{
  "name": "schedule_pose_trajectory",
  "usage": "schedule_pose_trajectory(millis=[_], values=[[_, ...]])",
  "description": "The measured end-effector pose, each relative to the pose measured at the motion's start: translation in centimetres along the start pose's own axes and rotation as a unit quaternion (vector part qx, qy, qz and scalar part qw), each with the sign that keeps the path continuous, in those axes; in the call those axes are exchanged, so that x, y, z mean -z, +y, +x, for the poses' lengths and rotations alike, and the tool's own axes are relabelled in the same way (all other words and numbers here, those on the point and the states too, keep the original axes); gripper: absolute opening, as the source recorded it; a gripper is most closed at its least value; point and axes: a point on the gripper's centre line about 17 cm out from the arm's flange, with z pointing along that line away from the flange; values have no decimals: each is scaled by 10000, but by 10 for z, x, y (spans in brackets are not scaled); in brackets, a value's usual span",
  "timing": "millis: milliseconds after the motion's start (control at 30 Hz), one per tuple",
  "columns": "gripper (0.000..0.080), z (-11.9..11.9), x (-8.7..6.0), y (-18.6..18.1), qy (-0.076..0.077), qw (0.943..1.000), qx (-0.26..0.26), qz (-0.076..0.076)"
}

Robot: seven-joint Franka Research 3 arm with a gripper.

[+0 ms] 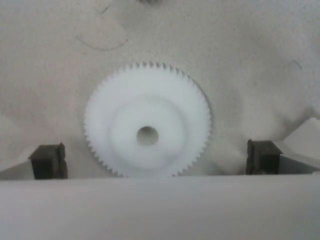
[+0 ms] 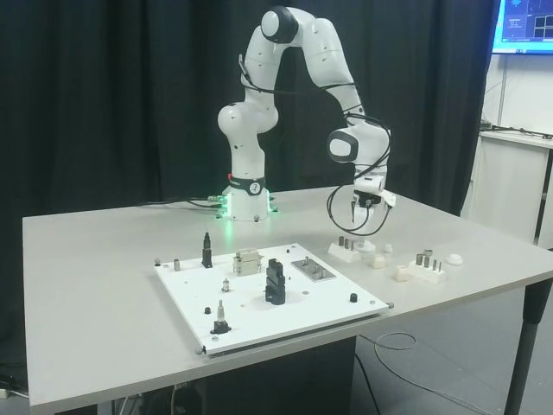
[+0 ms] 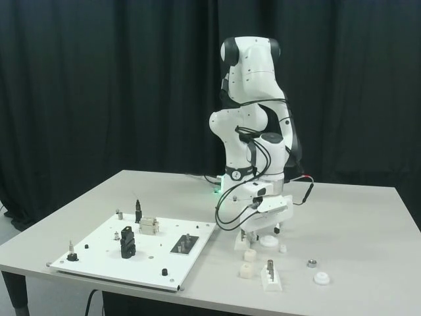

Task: Pick large gear.

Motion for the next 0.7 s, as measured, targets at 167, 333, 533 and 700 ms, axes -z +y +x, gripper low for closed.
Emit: schedule_pose_trajectory(millis=[167, 333, 533, 700], values=[[800, 2, -3, 1, 40, 10000, -17, 1], [800, 3, -6, 3, 81, 10000, -35, 2], [800, 5, -9, 3, 116, 9999, -44, 4], [709, 7, -10, 4, 147, 9999, -72, -1]])
